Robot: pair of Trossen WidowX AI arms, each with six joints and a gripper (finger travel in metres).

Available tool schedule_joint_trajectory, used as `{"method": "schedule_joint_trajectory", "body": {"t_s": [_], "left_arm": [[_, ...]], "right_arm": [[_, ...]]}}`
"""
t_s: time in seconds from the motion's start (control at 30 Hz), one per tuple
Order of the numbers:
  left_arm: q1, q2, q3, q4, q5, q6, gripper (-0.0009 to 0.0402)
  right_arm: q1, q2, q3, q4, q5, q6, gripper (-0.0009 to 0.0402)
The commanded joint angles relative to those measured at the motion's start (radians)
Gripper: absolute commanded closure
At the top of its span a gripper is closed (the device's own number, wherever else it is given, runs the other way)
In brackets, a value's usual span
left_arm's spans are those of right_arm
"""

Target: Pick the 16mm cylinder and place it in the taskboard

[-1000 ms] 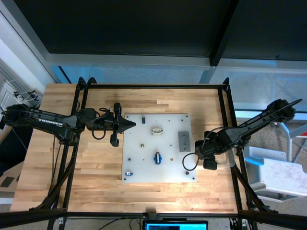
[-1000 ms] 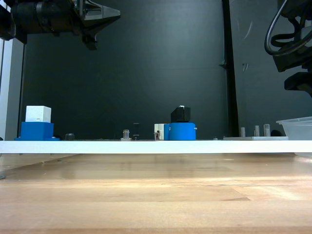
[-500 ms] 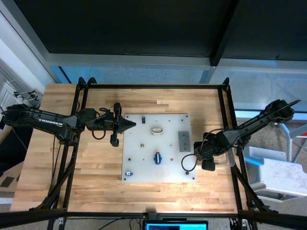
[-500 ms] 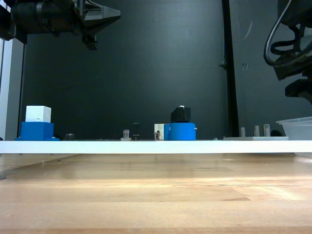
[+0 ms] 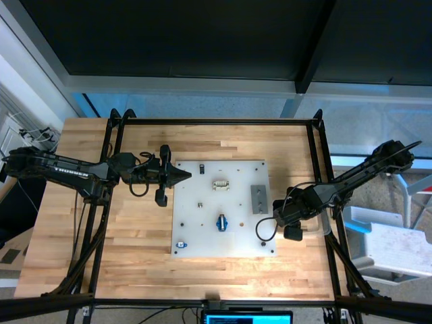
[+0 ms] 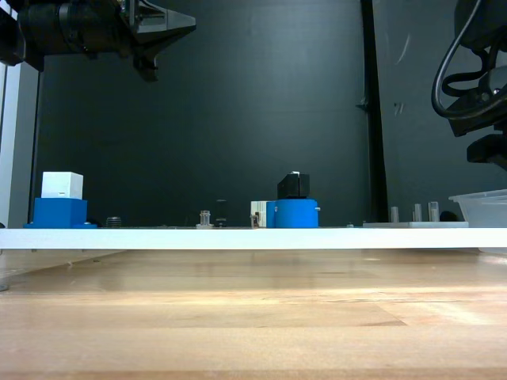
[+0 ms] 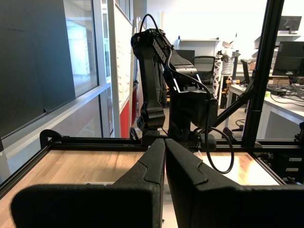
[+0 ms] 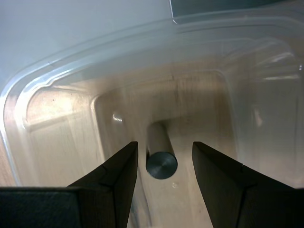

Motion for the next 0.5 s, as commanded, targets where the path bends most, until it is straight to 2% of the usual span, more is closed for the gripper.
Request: {"method": "schedule_joint_trajectory", "body": {"t_s": [0.03,0.3,0.5], "left_arm": [[0.000,0.000,0.000,0.000,0.000,0.000,0.0393],[0.000,0.000,0.000,0.000,0.000,0.000,0.0393],[0.000,0.000,0.000,0.000,0.000,0.000,0.0393]], "right_arm": [[0.000,0.000,-0.006,0.005,0.001,0.002,0.0236],[0.001,0.000,-0.010,0.016,0.000,0.005,0.0238],[0.001,0.000,-0.010,0.018,0.000,0.003,0.0266]]}}
